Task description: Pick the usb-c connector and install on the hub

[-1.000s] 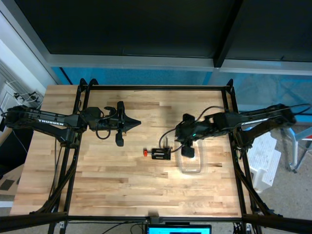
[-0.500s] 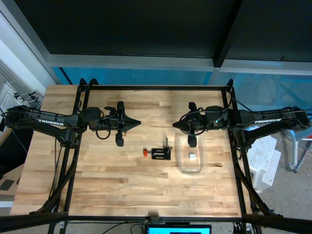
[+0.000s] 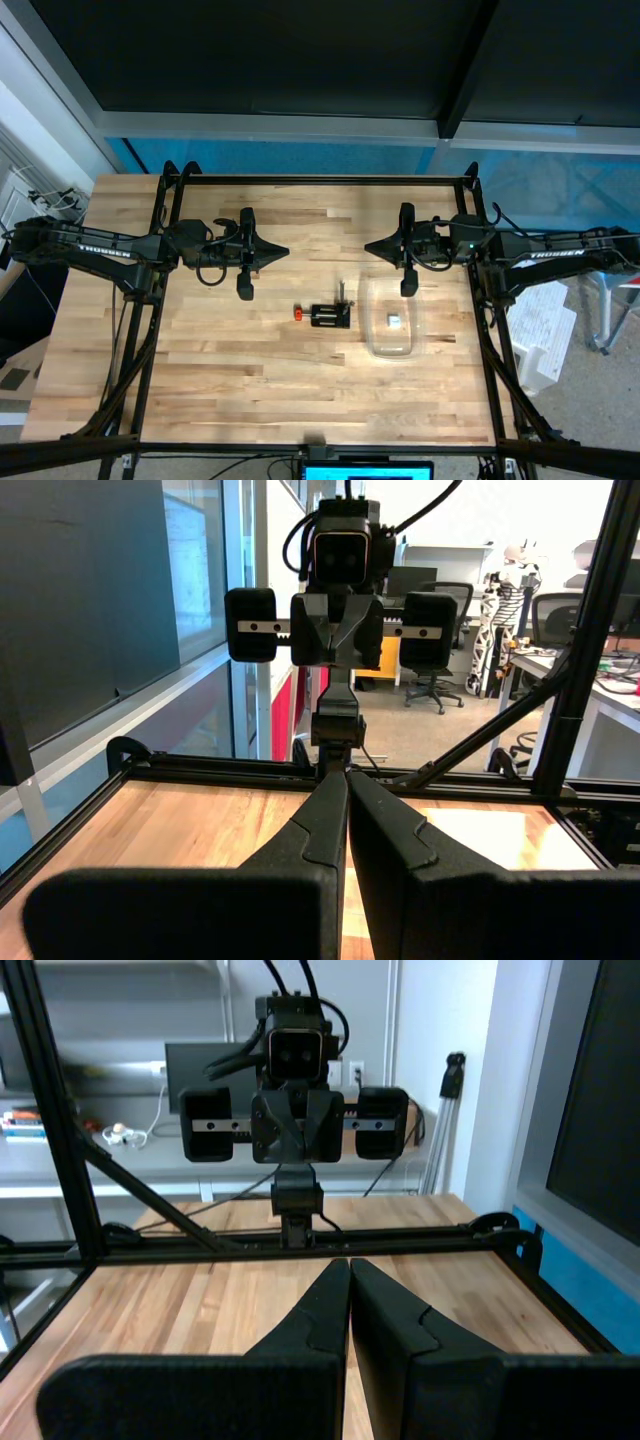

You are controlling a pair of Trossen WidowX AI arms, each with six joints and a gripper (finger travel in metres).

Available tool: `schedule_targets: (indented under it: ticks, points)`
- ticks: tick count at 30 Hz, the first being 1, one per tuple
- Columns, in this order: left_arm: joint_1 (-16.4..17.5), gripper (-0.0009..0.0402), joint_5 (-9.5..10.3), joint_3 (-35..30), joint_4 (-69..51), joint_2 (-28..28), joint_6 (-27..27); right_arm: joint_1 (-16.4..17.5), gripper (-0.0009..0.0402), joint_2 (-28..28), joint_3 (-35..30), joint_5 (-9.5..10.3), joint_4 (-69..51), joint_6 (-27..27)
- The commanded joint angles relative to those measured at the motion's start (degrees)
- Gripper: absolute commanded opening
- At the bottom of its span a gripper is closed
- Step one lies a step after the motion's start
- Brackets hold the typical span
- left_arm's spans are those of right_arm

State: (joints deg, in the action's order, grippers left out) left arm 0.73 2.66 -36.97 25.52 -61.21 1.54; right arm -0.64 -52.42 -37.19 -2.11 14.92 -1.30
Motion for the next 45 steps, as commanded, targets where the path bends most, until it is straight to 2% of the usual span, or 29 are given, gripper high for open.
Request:
schedule_targets:
  ticks: [1,5,8,45]
  points:
    - [0.02,0.0000,-0.02,0.00,0.04,0.00,0.00,-0.11,0.0000,0.90,1.66,0.74,1.73,-1.01]
    - [0.02,0.0000,-0.02,0.00,0.00,0.00,0.00,-0.13,0.0000,1.29,2.67,0.92,2.38,-1.25]
    - [0.00,0.0000,-0.02,0.00,0.02,0.00,0.00,-0.15,0.0000,1.29,2.54,2.23,2.43,-1.27]
    - [0.02,0.0000,0.00,0.00,0.02,0.00,0.00,-0.33,0.0000,1.29,2.49,2.14,2.03,-2.27]
